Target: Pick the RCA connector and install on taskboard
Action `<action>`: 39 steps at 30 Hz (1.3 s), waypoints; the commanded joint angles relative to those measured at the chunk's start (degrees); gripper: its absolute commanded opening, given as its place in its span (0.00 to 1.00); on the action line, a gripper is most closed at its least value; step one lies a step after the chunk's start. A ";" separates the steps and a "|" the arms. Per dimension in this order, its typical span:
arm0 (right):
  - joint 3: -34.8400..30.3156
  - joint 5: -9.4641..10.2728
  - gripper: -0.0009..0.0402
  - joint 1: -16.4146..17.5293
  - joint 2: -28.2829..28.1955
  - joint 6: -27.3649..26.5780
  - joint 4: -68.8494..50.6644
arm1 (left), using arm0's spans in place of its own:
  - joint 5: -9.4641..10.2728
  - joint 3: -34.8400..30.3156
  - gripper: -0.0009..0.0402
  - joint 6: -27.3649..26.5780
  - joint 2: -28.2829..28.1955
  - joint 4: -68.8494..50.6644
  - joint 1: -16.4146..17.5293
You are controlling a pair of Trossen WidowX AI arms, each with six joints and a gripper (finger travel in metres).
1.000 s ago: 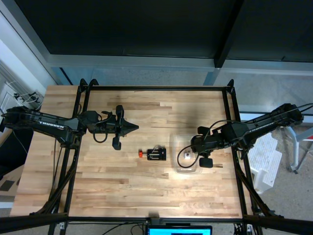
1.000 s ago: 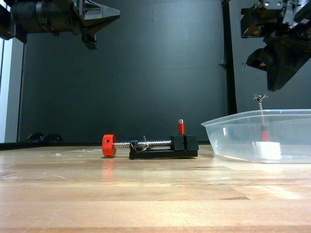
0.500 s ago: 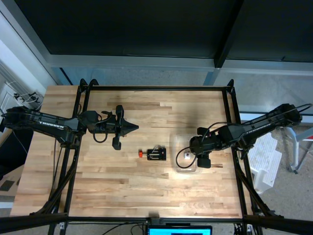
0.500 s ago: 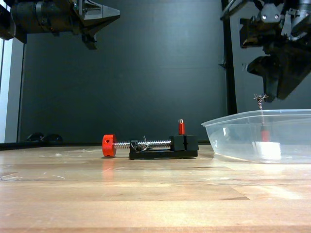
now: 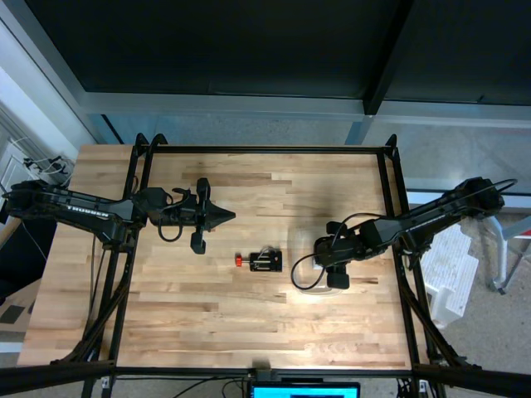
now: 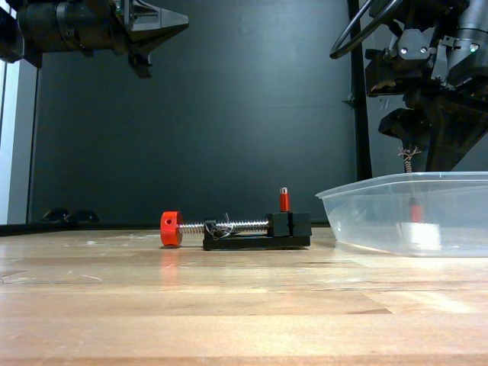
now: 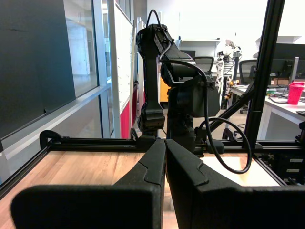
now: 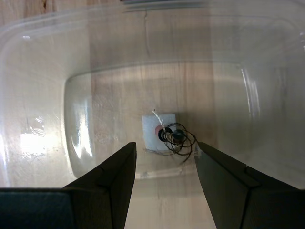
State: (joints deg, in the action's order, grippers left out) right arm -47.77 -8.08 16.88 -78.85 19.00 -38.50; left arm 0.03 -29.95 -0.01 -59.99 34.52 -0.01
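My left hand [image 5: 226,216] stayed parked high above the table's [image 5: 207,332] left half, well apart from the work, and in its wrist view its fingers [image 7: 155,157] were pressed together. It had not moved in the last second.

Near the middle of the table lay the taskboard [image 5: 265,262], its red knob [image 6: 171,228] pointing left, with nothing touching it.

Just to its right stood the clear plastic tray [image 6: 366,217], and that is where the change was. Over the past second my right hand [image 5: 322,265] had slid leftward and sunk, from hanging clear above the tray to having its tips down about level with the tray's rim in the low view. Its fingers [image 8: 119,171] were spread wide and held nothing.

Between them, on the tray's floor, sat the RCA connector [image 8: 159,129], a pale little piece with thin dark wire looped beside it, untouched. A twist of wire [image 6: 409,158] stood up above the rim close to my hand.

I judged the approach nearly done: I was lined up over the connector, and what remained was the last descent and the closing. The install on the taskboard had not begun.
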 commanded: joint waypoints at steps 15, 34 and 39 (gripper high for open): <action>0.61 0.17 0.43 -0.68 -4.22 -2.97 4.57 | 0.00 0.00 0.02 0.00 0.00 0.02 0.00; 3.17 0.59 0.43 -0.76 -4.20 -3.02 7.89 | 0.00 0.00 0.02 0.02 0.00 0.02 0.00; 3.28 0.59 0.40 -0.76 -4.20 -3.02 8.07 | 0.00 0.00 0.02 0.02 0.00 0.02 0.00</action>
State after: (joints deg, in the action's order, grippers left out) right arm -44.51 -7.46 16.10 -83.09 15.97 -30.46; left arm 0.05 -29.95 -0.01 -59.99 34.52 -0.01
